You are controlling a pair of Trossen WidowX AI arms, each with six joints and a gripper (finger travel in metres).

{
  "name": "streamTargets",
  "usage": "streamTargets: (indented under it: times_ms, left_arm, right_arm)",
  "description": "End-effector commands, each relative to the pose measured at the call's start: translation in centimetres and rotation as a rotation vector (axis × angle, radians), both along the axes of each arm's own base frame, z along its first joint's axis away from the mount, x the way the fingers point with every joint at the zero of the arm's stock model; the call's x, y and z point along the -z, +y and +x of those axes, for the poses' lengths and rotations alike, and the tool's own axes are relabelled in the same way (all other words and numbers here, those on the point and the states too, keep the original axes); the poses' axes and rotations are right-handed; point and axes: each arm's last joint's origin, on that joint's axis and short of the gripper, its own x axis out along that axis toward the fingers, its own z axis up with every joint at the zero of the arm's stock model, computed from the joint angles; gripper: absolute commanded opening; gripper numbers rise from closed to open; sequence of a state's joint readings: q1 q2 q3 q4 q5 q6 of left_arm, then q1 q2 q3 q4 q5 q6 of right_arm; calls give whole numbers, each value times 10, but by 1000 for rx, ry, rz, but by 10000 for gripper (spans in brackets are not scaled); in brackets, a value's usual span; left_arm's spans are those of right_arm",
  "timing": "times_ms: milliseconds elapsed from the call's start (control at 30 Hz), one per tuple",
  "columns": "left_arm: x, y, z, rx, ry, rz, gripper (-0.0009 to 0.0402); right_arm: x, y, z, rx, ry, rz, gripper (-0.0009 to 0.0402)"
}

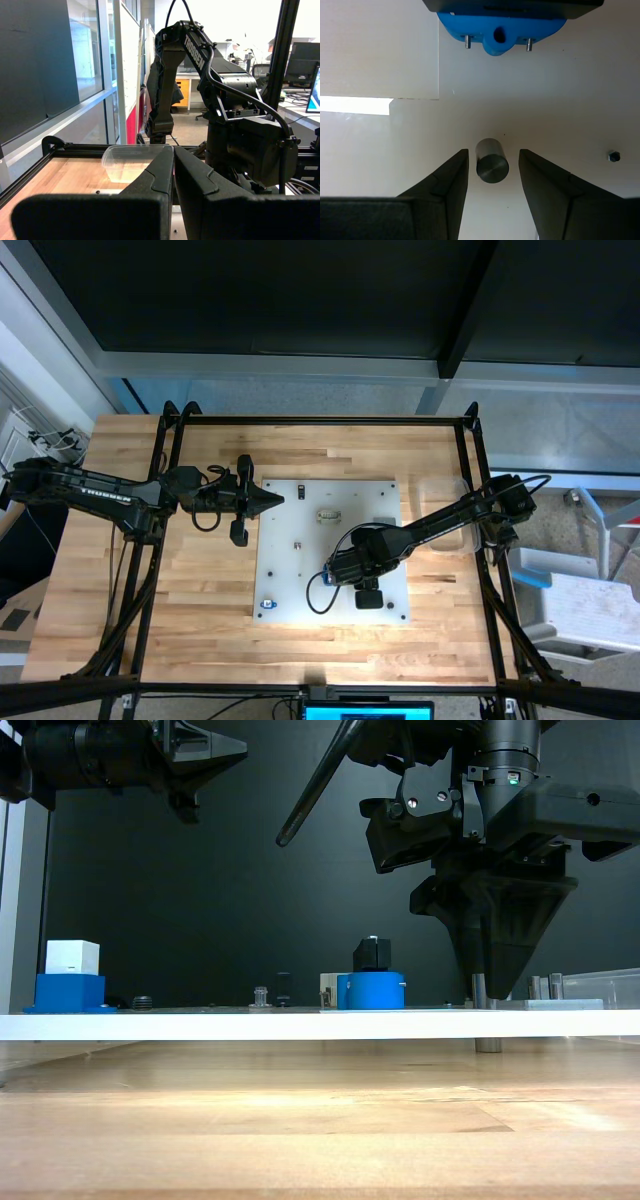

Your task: Pick the 16mm cylinder and place it in the container

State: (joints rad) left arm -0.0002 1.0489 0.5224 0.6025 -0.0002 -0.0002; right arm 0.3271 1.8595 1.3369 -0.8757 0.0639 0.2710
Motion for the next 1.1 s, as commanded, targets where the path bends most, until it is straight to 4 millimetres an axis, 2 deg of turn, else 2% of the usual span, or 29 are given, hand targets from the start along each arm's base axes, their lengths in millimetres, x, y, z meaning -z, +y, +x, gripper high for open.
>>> streamTargets:
  times_ms: [33,300,600,1100]
  left_arm:
    - [0,0,0,0,0,0,0]
    - [0,0,0,0,-1,0,0]
    - [0,0,0,0,-1,0,0]
    - [0,0,0,0,0,0,0]
  right_arm:
    - [0,0,0,1,-1,0,118]
    - [0,0,0,-1,-4,1,76]
    - [0,1,0,-1,-4,2,47]
    - [-10,1,-1,-4,-25,12,37]
